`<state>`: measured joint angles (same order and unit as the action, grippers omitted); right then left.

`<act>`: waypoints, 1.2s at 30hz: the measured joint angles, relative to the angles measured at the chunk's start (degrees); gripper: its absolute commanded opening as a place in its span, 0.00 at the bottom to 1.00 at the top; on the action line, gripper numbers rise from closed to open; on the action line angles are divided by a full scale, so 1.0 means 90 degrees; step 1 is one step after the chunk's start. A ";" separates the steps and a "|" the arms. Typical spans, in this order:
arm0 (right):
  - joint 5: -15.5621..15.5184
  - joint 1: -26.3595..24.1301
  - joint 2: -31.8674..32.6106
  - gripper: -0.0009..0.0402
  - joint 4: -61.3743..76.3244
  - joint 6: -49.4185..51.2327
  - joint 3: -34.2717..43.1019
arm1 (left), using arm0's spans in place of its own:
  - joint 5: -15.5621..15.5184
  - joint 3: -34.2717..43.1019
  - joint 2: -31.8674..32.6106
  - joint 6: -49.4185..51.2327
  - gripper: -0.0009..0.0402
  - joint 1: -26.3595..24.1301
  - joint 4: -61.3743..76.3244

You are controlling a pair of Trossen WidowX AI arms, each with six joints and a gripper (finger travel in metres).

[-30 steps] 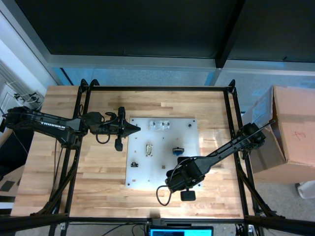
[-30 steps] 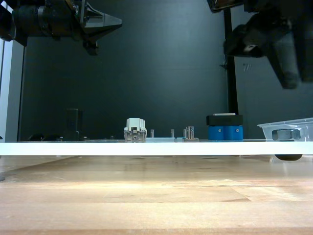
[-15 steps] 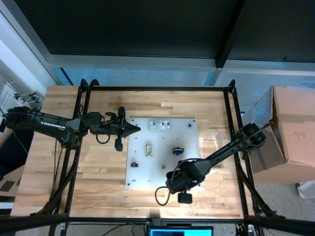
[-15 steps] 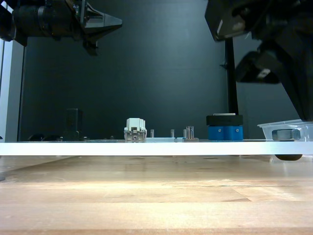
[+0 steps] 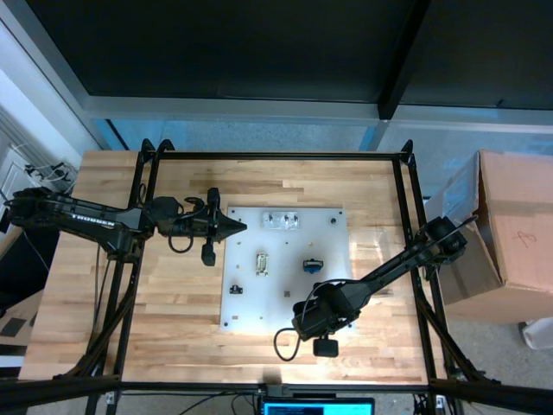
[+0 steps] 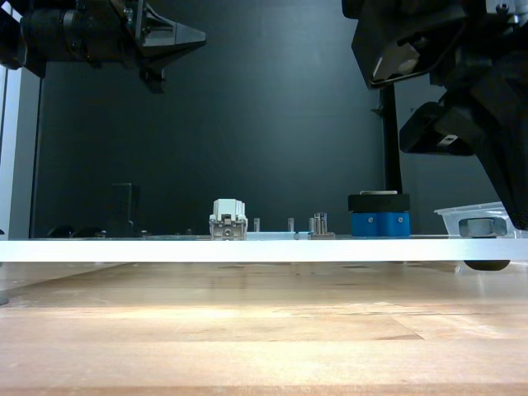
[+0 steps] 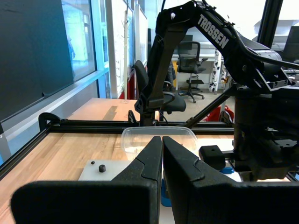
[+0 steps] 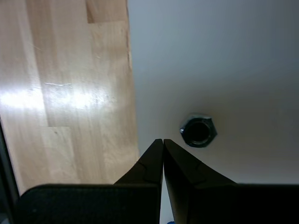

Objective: Unfasten the M12 nut and place it in the container

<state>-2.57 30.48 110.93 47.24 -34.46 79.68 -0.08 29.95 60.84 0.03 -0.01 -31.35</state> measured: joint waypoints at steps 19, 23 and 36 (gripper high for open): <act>0.0435 0.0002 -0.0095 0.02 0.0206 -0.0092 -0.0039 | -0.0002 0.0000 0.0000 0.0002 0.02 0.0000 0.0000; 0.0437 0.0002 -0.0097 0.02 0.0199 -0.0087 -0.0039 | 0.0000 -0.0002 0.0000 0.0002 0.02 0.0000 0.0000; 0.2220 0.0032 -0.0284 0.02 0.1054 -0.0510 0.0151 | -0.0002 0.0000 0.0000 0.0002 0.02 0.0000 -0.0002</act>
